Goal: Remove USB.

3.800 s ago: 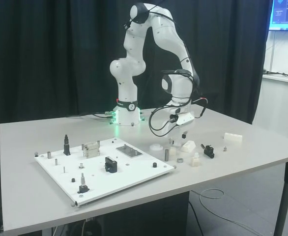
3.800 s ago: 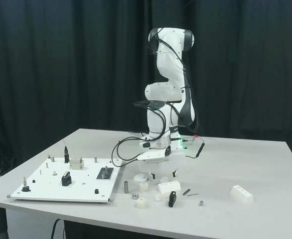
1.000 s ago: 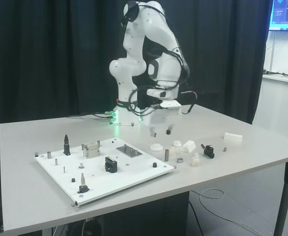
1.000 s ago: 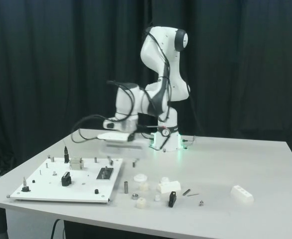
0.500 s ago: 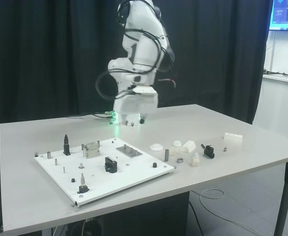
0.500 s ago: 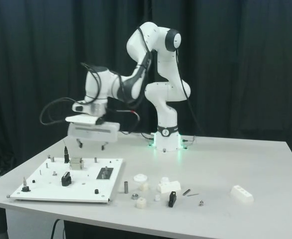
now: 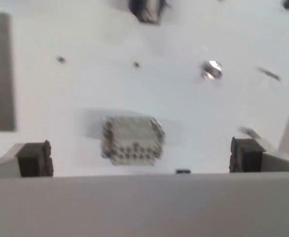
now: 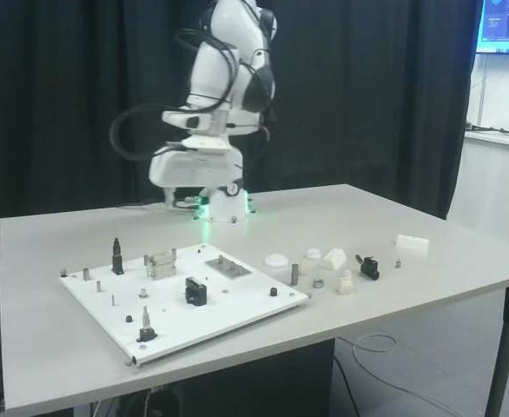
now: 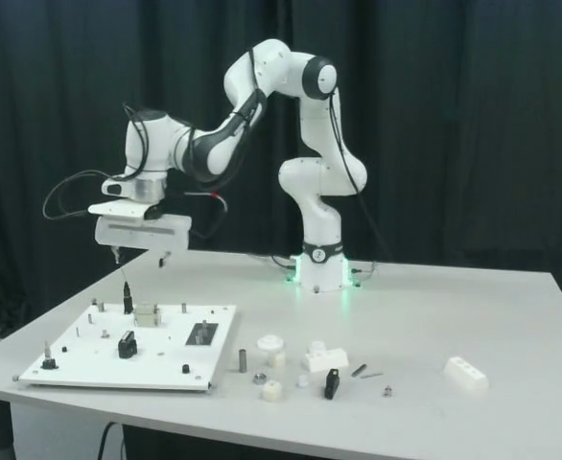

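While the white board [image 9: 89, 369] carries its pegs, a grey plate [image 9: 202, 333] and a multi-pin connector block [image 9: 148, 313], the USB plug [image 9: 127, 296] stands upright just beside that block. The gripper [image 9: 139, 255] hangs above both, fingers spread apart and holding nothing. Loose white parts [image 9: 324, 359] lie on the grey table [image 9: 473, 316].

Two room cameras face the table [image 8: 411, 278] from different front corners, while the wrist camera looks closely down onto the shared white board [image 9: 89, 369].
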Robot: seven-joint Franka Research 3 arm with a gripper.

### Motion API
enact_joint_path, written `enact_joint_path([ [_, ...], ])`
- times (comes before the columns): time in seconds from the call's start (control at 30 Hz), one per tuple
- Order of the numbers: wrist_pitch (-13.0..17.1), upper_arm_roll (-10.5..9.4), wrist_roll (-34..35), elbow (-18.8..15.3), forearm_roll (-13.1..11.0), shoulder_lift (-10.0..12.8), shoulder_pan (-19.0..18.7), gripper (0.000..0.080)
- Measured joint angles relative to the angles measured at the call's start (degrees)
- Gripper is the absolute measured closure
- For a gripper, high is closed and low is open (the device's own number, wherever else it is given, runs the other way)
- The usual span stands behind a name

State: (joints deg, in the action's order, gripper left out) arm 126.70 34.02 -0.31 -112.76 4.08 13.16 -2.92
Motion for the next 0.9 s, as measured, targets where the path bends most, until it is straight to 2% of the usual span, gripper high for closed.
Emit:
enact_joint_path([
  [0.27,0.01,0.99,-4.32,0.19,-0.02,0.87,3.66,0.0003],
  [0.6,0.59,1.17,-8.82,0.21,-0.46,2.59,8.68,0.0003],
  [0.9,1.05,1.35,-12.76,0.21,-3.03,4.38,12.52,0.0003],
])
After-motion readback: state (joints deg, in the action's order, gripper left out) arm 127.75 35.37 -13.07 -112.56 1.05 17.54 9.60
